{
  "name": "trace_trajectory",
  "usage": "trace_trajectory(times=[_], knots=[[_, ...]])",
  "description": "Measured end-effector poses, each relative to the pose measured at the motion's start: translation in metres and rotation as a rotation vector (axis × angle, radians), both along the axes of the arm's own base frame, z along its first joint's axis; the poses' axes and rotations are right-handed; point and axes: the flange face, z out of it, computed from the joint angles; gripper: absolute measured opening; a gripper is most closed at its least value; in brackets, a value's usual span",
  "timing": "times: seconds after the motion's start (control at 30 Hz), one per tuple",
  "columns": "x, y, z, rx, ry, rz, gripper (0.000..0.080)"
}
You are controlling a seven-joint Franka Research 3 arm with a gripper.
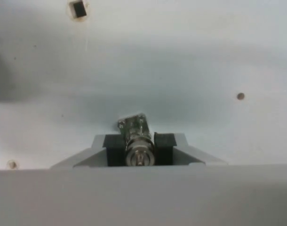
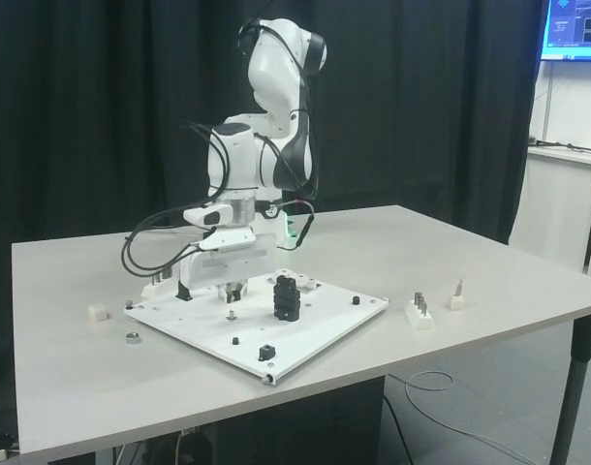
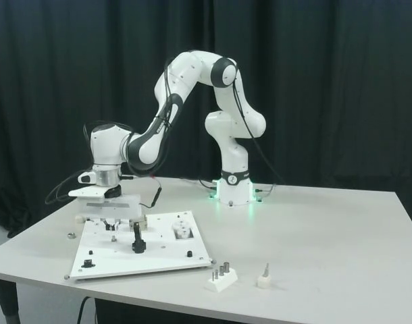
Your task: Insert BNC.
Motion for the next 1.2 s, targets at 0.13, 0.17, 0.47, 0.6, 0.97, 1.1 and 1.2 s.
trace_trajectory(times=[0.13,0.17,0.47,0.6,0.97,1.1,1.2], knots=[[0.000,-0.001,0.006,-0.003,-0.001,0.002,0.0122],[-0.001,-0.001,0.008,-0.003,-0.001,0.001,0.0122],[-0.002,-0.003,0.015,0.002,-0.002,-0.003,0.0122],[-0.002,-0.003,0.016,0.002,-0.003,-0.004,0.0122],[-0.003,-0.003,0.015,0.007,0.003,-0.005,0.0122],[-0.004,-0.004,0.015,0.009,0.005,-0.021,0.0122],[-0.003,-0.004,0.016,0.012,0.004,-0.065,0.0122]])
